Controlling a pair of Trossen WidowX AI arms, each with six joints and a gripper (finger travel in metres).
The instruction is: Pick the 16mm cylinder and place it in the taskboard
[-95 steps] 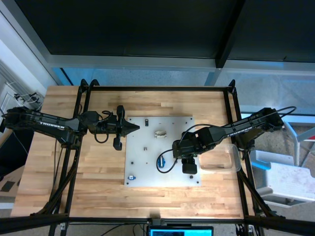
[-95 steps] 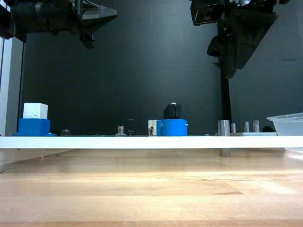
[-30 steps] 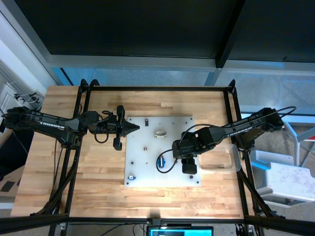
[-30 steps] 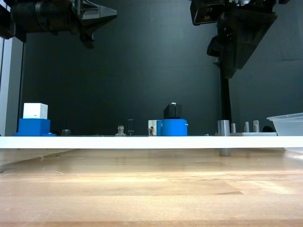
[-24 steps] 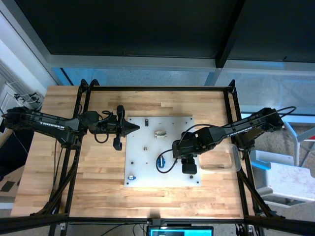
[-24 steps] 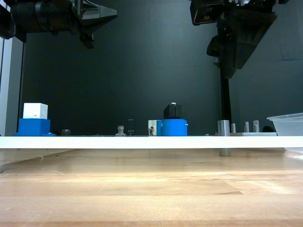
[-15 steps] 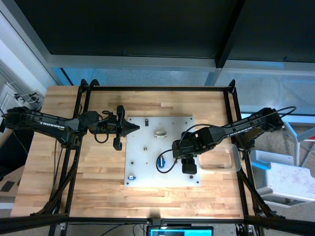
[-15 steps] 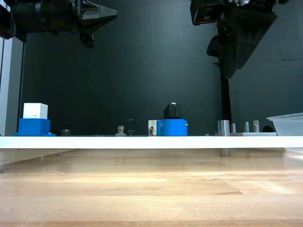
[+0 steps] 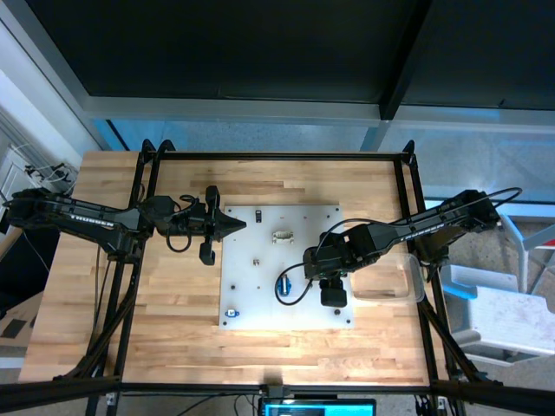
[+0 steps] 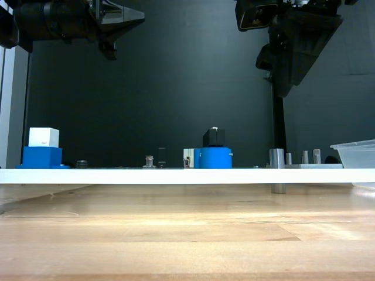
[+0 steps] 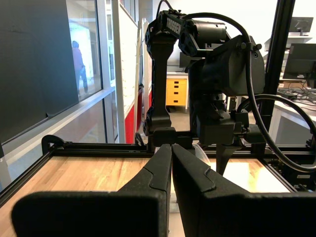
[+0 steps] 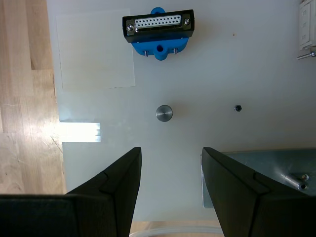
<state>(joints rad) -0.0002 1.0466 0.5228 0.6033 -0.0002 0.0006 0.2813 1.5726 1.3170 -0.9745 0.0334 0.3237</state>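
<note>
The 16mm cylinder (image 12: 164,113) is a small round metal peg standing upright in the white taskboard (image 12: 197,59), directly below my right gripper (image 12: 170,150). That gripper is open, holds nothing and hangs well above the board (image 10: 176,175). In the low view the cylinder (image 10: 276,170) passes through the plate, and its end shows under it. My right gripper (image 9: 328,282) hovers over the board's right part (image 9: 260,295). My left gripper (image 9: 241,224) is shut and empty, held high at the board's left edge, with its tip (image 11: 171,148) pointing toward the right arm.
A clear plastic tray (image 9: 390,282) lies just right of the board. On the board are a blue connector fitting (image 12: 158,29), a grey metal block (image 12: 256,177) with small pins, a blue round fitting (image 10: 215,157) and a white cube on a blue base (image 10: 43,146).
</note>
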